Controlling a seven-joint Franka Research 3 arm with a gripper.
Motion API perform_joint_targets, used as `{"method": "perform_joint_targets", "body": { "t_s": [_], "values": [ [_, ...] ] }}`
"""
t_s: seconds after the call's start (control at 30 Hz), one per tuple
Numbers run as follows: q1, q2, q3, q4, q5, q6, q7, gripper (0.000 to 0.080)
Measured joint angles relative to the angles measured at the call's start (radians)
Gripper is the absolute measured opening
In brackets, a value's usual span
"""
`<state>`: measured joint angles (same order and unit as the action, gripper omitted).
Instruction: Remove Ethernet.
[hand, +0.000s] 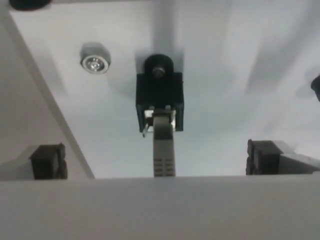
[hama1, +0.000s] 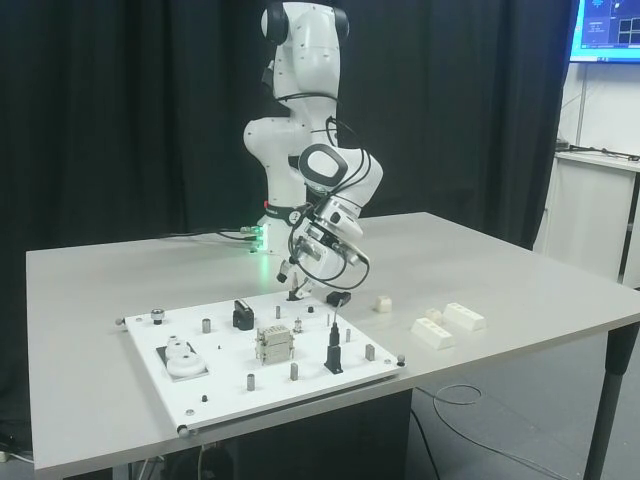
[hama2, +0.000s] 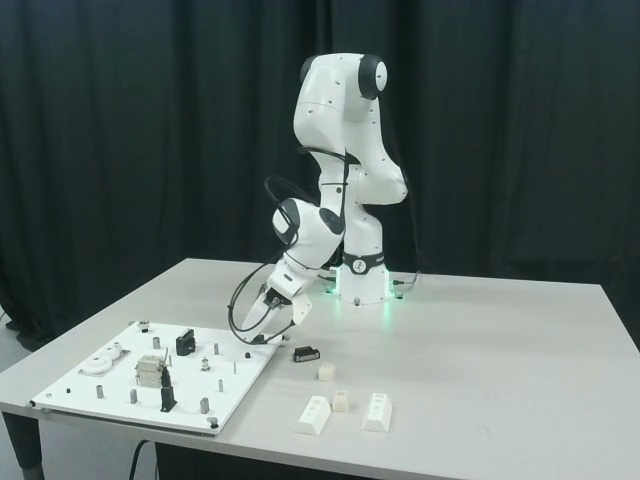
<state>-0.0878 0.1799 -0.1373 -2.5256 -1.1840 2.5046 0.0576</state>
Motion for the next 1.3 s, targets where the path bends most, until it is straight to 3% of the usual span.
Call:
{"method": "perform_joint_targets", "body": {
  "t_s": [0.9,1.3],
  "values": [
    [0.002,0.007,0.010,-0.009,0.000,0.002,0.001,0.0800],
    [0.005,0.002,0.011,-0.009,-0.008,-0.001,0.059,0.0800]
  ]
}}
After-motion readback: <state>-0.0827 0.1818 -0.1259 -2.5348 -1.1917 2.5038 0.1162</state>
